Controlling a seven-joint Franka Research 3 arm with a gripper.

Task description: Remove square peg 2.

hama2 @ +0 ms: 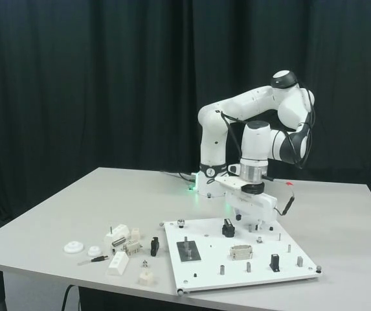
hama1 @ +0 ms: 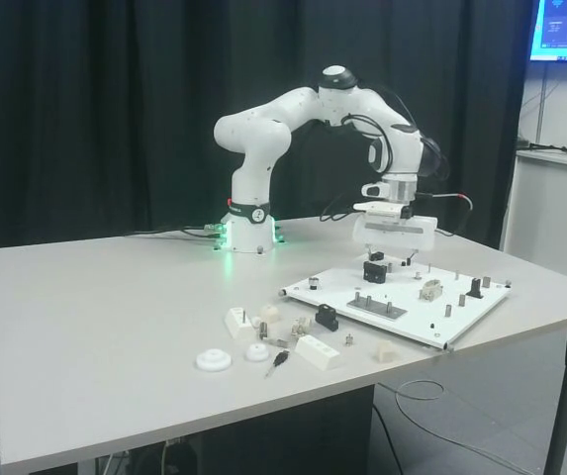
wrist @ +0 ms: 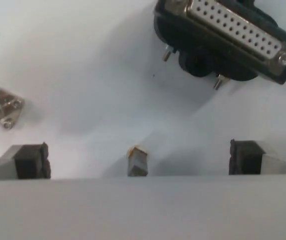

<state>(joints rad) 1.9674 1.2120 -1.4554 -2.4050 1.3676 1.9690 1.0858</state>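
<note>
With its fingers (wrist: 32, 161) spread wide and released, the peg (wrist: 137, 161) stands midway between them, lined up for grasping.

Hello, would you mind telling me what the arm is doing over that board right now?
The white Franka arm has its gripper hanging just above the white board on the grey table. Its fingers are open, with a small square peg standing between them and not yet gripped. A black multi-pin connector sits on the board just beyond. Loose parts lie on the table beside the board.
</note>
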